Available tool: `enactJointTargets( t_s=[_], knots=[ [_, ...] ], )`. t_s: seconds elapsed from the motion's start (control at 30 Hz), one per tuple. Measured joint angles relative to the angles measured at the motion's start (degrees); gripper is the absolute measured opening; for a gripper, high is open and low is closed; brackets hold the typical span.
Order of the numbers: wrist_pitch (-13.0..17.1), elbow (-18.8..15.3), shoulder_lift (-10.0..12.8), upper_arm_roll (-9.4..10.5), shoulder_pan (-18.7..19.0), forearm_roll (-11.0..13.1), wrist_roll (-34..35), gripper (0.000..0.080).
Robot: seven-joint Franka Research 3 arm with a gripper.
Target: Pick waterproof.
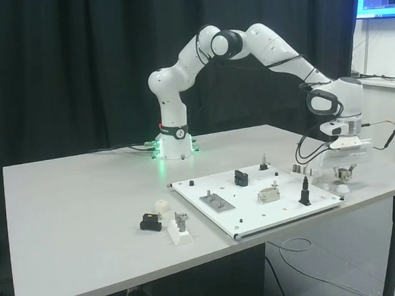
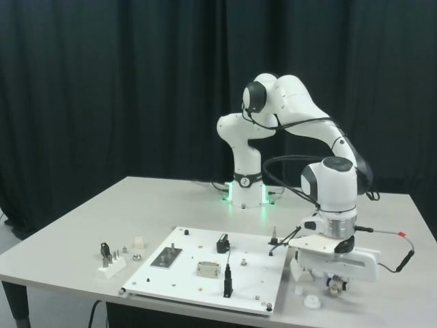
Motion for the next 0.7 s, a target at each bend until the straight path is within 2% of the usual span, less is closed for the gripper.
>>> enactJointTargets(
  t_s=[0.37, 0.7],
  knots=[
    [-6.2, 4.2, -0.1, -0.66, -0.2, 0.5, -0.4, 0.0316],
    [-7.6, 5.4, -0.1, -1.19, -0.1, 0.5, -1.0, 0.0316]
  ],
)
